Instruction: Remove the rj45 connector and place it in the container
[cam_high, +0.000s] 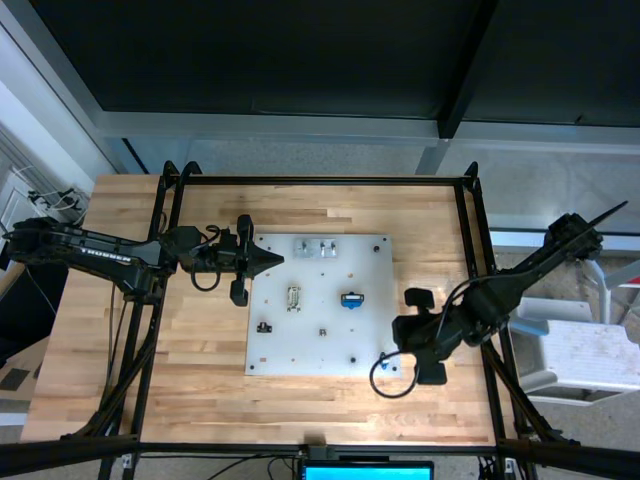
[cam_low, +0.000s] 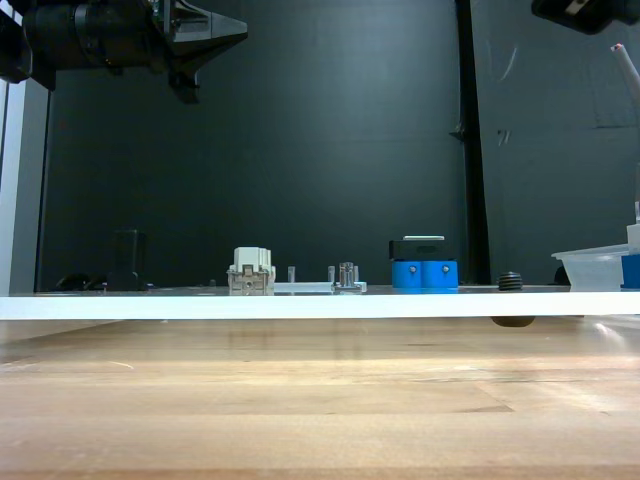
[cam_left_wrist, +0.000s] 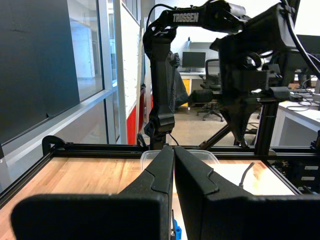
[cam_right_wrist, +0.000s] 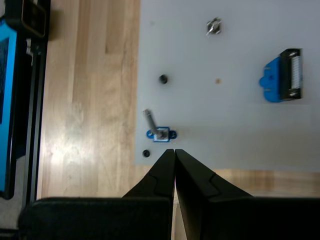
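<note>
rj45 (cam_high: 352, 298) mid-board (cam_high: 300, 352), long side running left-right | right gripper (cam_high: 399, 334) nearer, fingers pressed together, rj45 toward its left | left gripper (cam_high: 272, 259) pinched together too, far-left board edge | container (cam_low: 592, 266) right side

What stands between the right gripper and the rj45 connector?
Nothing visible: bare board lies between the right gripper, shut above the board's right edge, and the rj45 connector in its blue mount. The left gripper, shut, hangs over the left edge.
</note>
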